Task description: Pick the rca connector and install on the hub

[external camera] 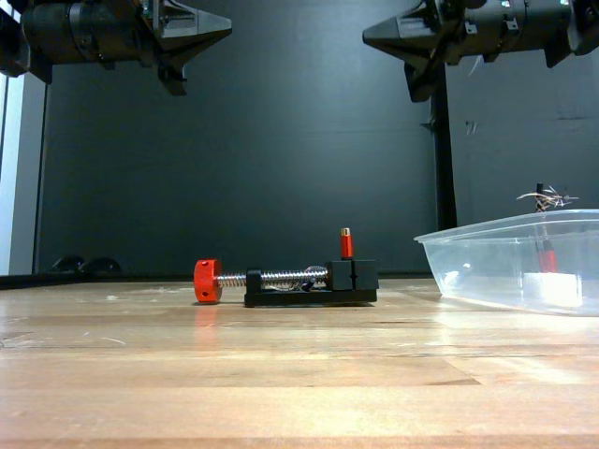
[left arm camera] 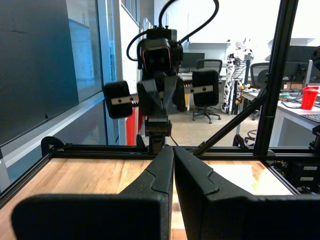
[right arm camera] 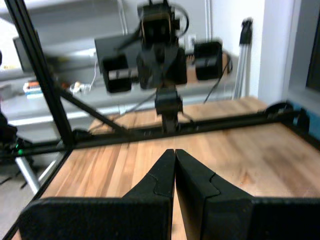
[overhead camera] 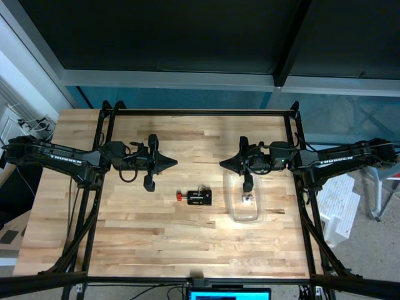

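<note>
The hub (overhead camera: 199, 199) is a small black block with a red knob (external camera: 207, 281), a silvery screw and a short red post on top; it lies mid-table. The rca connector (external camera: 547, 254), a small red piece on a white base with thin wires, sits inside the clear tray (overhead camera: 236, 212) to the right of the hub. My left gripper (overhead camera: 174, 162) hovers shut, high above the table, left of and behind the hub. Facing it, my right gripper (overhead camera: 222, 163) is also shut and empty, above the tray's far end. In each wrist view the fingers (left arm camera: 165, 170) (right arm camera: 162, 180) meet tip to tip.
A black frame (overhead camera: 200, 113) runs around the wooden table (overhead camera: 156, 250). The clear tray (external camera: 487, 267) stands right of centre. Each wrist view shows the opposite arm (left arm camera: 159, 75) (right arm camera: 159, 55) hanging across the table. A screen edge (overhead camera: 228, 292) sits at the near side.
</note>
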{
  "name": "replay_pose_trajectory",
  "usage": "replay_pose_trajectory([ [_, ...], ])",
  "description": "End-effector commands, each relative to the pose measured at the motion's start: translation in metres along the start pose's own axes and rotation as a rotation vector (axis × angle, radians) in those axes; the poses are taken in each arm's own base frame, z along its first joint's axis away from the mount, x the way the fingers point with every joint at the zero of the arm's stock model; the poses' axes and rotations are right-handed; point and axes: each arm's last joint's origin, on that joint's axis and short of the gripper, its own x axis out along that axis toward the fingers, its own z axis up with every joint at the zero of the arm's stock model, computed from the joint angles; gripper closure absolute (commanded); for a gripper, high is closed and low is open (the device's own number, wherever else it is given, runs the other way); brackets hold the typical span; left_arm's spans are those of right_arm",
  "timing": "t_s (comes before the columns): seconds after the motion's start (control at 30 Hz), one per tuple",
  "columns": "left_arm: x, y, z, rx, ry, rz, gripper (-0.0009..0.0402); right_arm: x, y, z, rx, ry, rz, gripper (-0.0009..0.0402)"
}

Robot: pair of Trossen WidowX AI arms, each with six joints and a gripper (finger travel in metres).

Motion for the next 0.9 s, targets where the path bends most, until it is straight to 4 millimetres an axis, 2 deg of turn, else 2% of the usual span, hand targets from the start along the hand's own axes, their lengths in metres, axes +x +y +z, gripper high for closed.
replay_pose_trajectory([
  [0.03,0.0,0.0,0.0,0.0,0.0,0.0,0.0393,0.0,0.001,-0.005,0.024,0.056,-0.003,0.0393],
  [0.33,0.0,0.0,0.0,0.0,-0.001,0.0,0.0393,-0.001,0.006,-0.016,0.033,0.219,-0.016,0.0393],
  [0.53,0.0,0.0,0.0,0.0,0.0,0.0,0.0393,-0.004,0.01,-0.006,0.004,0.402,-0.041,0.0393],
  [0.9,0.0,0.0,0.0,0.0,-0.001,0.0,0.0393,-0.02,0.017,0.012,-0.015,0.754,-0.085,0.0393],
])
